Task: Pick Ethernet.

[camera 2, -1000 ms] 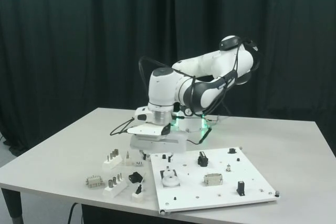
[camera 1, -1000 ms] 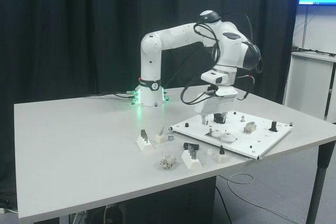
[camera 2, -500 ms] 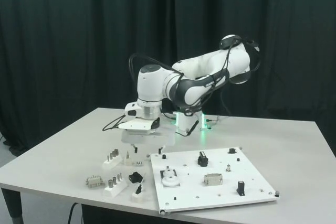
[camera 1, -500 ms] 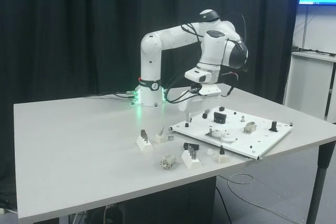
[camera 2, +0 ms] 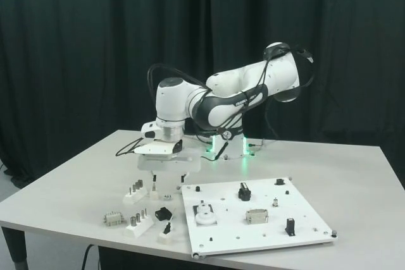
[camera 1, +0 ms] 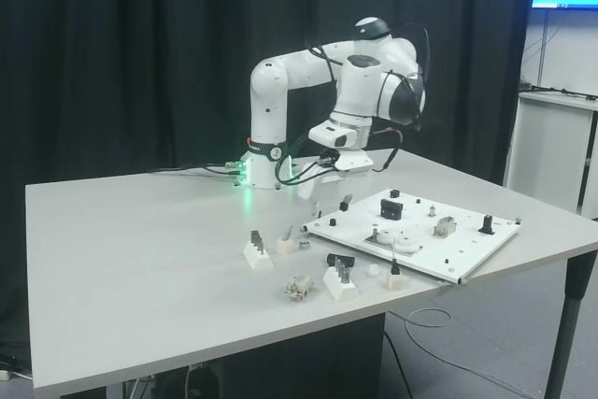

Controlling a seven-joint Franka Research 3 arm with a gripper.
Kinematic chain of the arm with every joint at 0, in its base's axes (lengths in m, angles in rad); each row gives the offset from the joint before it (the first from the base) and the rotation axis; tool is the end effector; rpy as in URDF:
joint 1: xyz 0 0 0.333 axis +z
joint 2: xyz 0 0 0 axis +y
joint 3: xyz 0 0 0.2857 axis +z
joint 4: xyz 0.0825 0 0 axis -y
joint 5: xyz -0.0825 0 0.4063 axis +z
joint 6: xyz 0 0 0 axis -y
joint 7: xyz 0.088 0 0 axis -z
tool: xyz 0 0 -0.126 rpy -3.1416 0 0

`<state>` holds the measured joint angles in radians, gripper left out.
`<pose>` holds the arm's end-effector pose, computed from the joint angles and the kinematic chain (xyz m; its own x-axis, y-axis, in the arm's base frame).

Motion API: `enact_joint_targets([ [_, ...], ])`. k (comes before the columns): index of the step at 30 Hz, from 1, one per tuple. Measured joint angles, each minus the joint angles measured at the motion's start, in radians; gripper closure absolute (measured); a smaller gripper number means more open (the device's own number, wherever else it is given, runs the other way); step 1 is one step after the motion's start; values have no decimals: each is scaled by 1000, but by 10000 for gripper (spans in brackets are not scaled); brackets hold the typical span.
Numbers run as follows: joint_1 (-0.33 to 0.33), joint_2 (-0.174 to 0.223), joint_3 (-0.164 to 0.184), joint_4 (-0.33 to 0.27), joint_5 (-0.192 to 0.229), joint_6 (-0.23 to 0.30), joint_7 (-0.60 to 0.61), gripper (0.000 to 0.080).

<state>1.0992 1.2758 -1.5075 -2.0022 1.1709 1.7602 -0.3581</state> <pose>0.5642 -0.1291 0.2354 0.8822 -0.4689 -0.0441 -0.4586 -0.8766 0.1456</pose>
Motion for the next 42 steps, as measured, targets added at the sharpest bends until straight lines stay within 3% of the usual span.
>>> enact_joint_targets([
  [19, -54, 12, 26, -64, 21, 34, -75, 3],
  [33, -107, 24, 57, -67, 74, 45, -114, 3],
  [42, -125, 25, 75, -67, 81, 58, -134, 3],
])
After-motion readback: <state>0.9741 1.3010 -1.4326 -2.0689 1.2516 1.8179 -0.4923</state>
